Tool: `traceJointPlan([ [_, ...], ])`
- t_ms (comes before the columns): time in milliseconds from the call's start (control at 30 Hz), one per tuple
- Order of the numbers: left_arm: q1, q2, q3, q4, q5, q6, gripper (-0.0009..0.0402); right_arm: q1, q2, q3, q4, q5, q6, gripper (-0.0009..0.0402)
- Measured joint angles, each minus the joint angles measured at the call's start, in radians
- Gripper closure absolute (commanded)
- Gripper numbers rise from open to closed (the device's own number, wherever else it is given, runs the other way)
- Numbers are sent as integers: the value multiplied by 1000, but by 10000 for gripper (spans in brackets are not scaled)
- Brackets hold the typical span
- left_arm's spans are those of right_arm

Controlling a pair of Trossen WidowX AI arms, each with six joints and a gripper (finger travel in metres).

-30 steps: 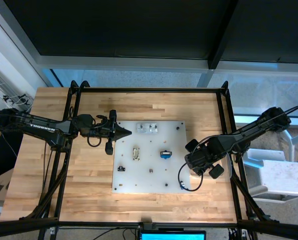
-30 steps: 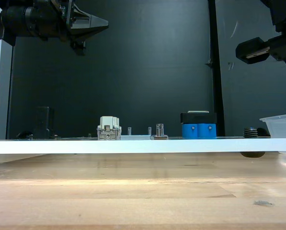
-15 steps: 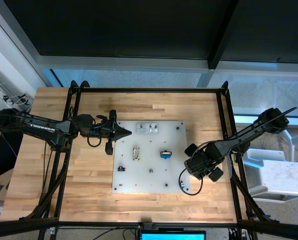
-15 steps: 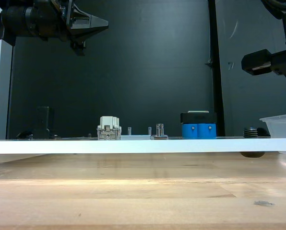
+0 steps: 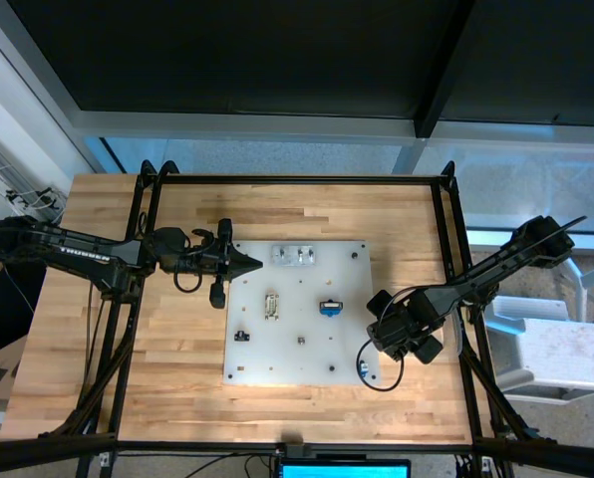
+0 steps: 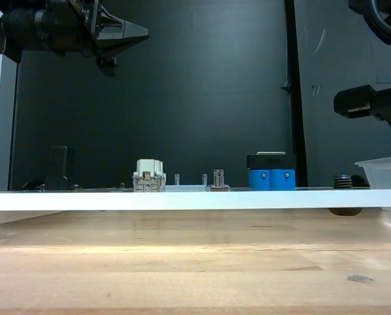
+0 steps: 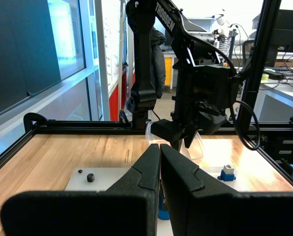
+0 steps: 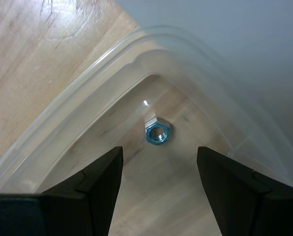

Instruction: Pick the M12 fastener and fasten on the M12 threads

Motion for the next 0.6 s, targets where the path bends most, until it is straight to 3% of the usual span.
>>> traceJointPlan([
  [400, 0, 0, 0, 1, 0, 0, 393, 5, 28, -33, 36, 41, -30, 177],
  [600, 0, 0, 0, 0, 0, 0, 393, 5, 32, -52, 72, 42, -30, 177],
])
